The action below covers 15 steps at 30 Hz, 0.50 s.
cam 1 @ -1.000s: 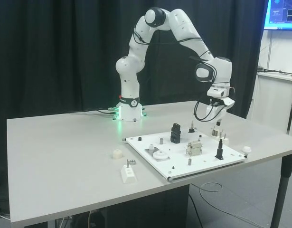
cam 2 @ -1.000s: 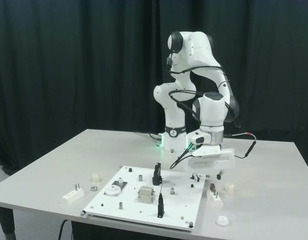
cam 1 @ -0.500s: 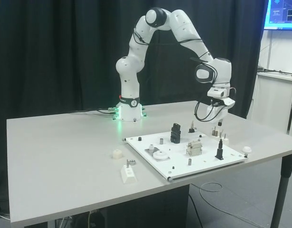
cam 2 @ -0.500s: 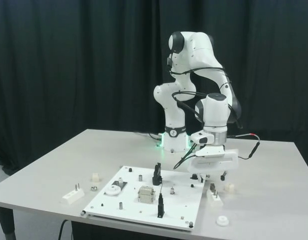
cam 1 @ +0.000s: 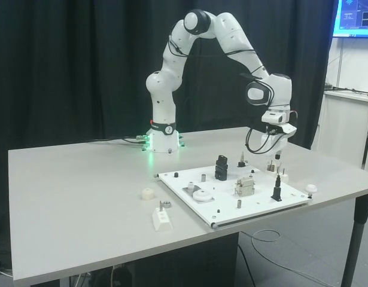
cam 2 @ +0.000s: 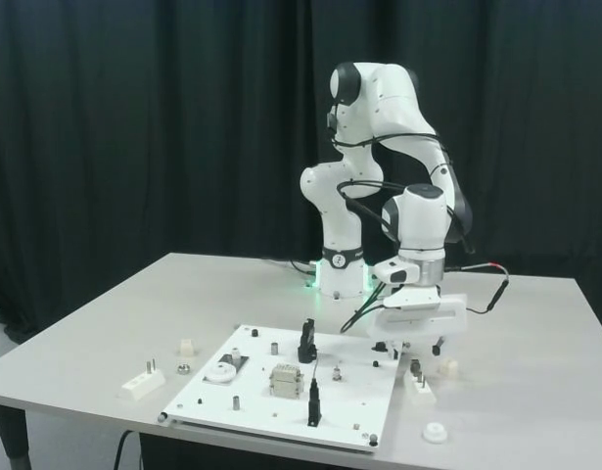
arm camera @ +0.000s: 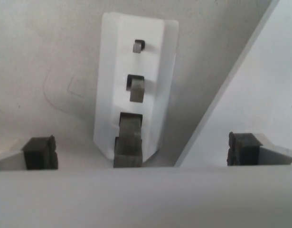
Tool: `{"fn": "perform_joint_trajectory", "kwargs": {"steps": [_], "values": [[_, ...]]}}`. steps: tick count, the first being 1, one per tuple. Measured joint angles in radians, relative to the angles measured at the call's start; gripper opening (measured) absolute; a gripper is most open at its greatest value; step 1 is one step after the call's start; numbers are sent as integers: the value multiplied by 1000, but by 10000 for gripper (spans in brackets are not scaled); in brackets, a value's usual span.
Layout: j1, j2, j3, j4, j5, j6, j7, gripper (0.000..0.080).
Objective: Pick square peg 3.
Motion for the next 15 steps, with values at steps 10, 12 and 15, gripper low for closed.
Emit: {"fn": "perform_joint_trajectory", "kwargs": {"steps": [10, 12, 15], "values": [[0, 23, 4, 0, 0, 25, 0, 800], [0, 27, 5, 0, 0, 28, 0, 800], [0, 32, 5, 0, 0, 36, 0, 800]]}}
